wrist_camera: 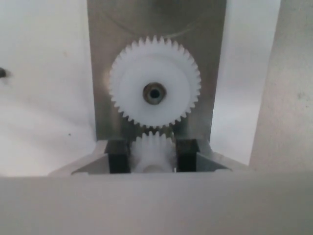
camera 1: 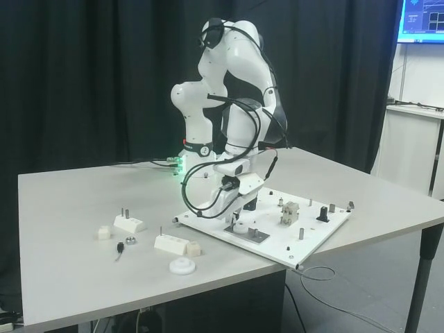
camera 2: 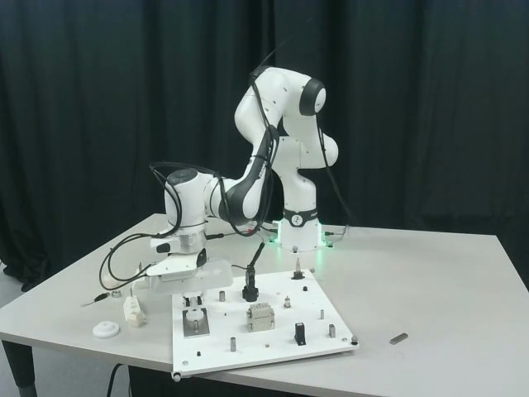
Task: Insert small gear.
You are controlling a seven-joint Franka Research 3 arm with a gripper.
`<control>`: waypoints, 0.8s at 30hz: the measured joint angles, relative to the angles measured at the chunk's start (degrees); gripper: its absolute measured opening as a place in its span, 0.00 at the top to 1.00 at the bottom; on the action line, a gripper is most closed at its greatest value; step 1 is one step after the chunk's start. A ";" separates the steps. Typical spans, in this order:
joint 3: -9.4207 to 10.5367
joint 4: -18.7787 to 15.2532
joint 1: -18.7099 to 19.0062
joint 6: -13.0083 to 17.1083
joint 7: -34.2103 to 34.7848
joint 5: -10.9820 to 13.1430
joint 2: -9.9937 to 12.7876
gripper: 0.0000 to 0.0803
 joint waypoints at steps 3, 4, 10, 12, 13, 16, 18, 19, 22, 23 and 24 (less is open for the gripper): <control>0.43 0.14 -0.38 -0.13 0.00 -0.48 -0.02 0.75; 0.53 0.19 -0.48 -0.18 0.00 -0.56 -0.03 0.75; 0.70 0.30 -0.68 -0.39 0.10 -0.59 -0.03 0.75; 0.71 0.31 -0.69 -0.45 0.15 -0.59 -0.05 0.75; 0.71 0.33 -0.70 -0.53 0.16 -0.60 -0.06 0.75; 0.71 0.42 -0.75 -1.11 0.17 -0.66 -0.26 0.75; 0.69 0.52 -0.82 -1.56 0.17 -0.84 -0.54 0.75; 0.66 0.58 -0.86 -1.85 0.18 -0.97 -0.69 0.75; 0.56 0.87 -1.06 -2.90 0.43 -1.82 -1.26 0.51; 0.54 1.01 -1.17 -3.38 0.62 -2.19 -1.46 0.20; 0.52 1.18 -1.27 -3.83 0.83 -2.58 -1.65 0.20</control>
